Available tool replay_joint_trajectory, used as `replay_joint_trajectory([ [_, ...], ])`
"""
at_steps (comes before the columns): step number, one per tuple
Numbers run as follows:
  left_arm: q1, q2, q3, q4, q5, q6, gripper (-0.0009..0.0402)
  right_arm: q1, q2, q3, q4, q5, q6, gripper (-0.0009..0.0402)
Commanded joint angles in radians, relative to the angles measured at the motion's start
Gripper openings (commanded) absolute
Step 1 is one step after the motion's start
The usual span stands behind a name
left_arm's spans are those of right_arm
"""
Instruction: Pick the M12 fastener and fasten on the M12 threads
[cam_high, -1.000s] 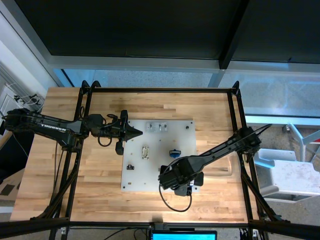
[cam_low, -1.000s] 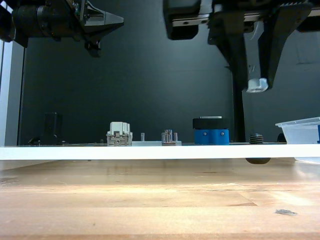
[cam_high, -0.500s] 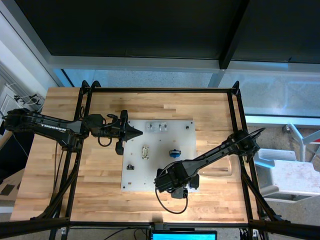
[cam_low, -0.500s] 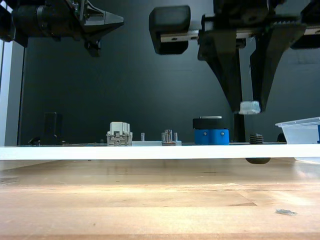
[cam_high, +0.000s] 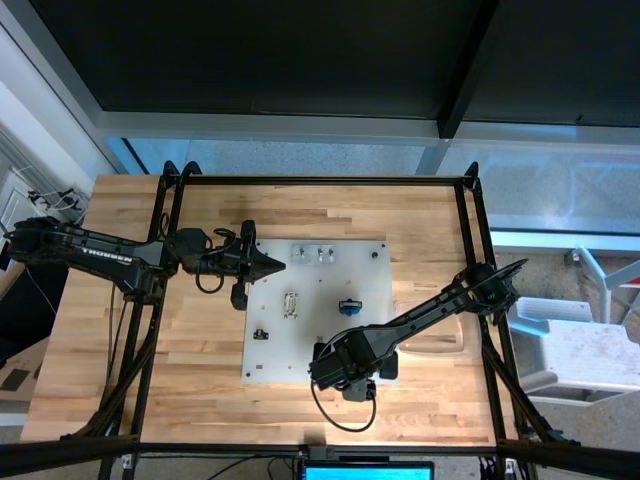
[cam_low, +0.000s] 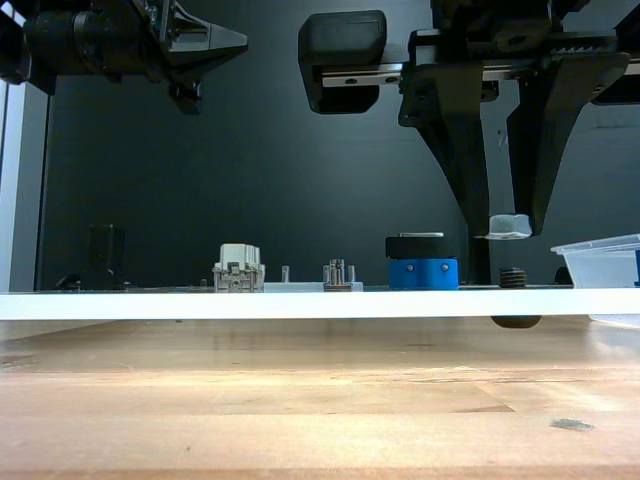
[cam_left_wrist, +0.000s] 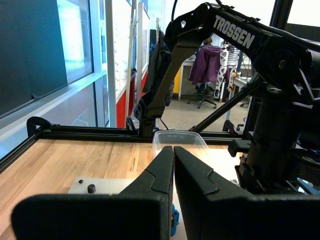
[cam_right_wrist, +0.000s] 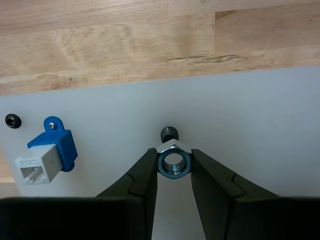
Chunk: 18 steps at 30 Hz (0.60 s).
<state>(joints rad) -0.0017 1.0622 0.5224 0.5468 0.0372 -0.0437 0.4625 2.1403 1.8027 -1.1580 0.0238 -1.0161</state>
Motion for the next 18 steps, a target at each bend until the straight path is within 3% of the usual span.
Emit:
replay_joint_trajectory([
  [1,0.0,0.0,0.0,0.0,0.0,0.0,0.0,0.002,0.011,-0.001,0.0,0.001,0.002,0.0004],
  [18,0.0,0.0,0.0,0.0,0.0,0.0,0.0,0.007,0.033,-0.002,0.02,0.0,0.012,0.0004],
])
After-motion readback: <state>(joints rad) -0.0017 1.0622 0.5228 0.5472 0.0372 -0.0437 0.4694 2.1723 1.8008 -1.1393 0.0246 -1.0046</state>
